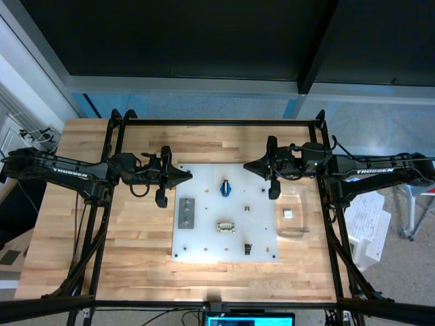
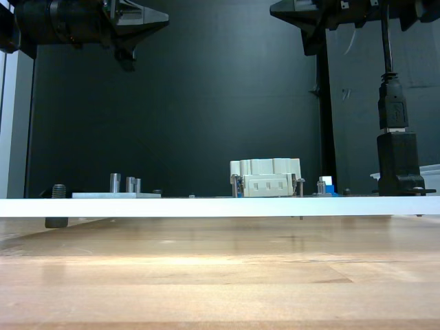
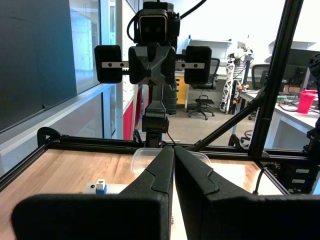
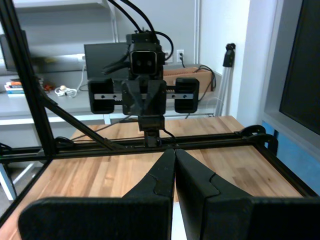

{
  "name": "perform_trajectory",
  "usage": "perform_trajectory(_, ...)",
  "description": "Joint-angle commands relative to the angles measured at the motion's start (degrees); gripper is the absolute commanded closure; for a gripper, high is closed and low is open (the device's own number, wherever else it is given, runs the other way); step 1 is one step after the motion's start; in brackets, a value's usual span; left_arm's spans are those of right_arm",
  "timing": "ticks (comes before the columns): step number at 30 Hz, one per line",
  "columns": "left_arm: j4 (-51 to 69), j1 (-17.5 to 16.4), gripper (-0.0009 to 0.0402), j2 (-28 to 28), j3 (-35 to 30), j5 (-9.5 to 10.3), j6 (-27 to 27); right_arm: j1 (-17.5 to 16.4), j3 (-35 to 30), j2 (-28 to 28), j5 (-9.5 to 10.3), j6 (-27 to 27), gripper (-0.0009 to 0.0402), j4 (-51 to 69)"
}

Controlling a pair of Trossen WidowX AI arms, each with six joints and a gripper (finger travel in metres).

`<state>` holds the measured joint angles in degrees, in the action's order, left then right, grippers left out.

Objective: Pick the USB connector and install on taskboard

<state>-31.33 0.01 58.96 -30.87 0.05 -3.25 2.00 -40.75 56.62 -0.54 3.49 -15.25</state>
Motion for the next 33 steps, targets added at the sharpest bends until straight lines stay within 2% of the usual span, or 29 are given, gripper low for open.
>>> perform_trajectory(1, -0.02, 0.0, 0.0393, 0.02, 0.0, -0.02, 0.02, 0.0, 1.9, 0.04, -1.33, 0.11, 0.0393, -1.7)
perform_trajectory(8, -0.04, 0.0, 0.0393, 0.02, 0.0, -0.02, 0.02, -0.02, 5.86, 0.04, -0.72, 3.78, 0.0393, -7.96)
perform_trajectory(12, -0.02, 0.0, 0.0393, 0.02, 0.0, -0.02, 0.02, -0.15, 6.01, 0.04, -0.66, 3.41, 0.0393, -8.28)
perform_trajectory(14, -0.02, 0.0, 0.0393, 0.02, 0.0, -0.02, 0.02, -0.24, 5.97, 0.04, 0.72, 3.04, 0.0393, -8.28)
perform_trajectory(17, -0.02, 0.0, 0.0393, 0.02, 0.0, 0.0, 0.02, -0.46, 6.01, 0.04, 0.63, 1.55, 0.0393, -8.24)
perform_trajectory(33, -0.02, 0.0, 0.0393, 0.02, 0.0, -0.02, 0.02, -0.55, 6.25, 0.17, 0.31, 1.11, 0.0393, -8.2)
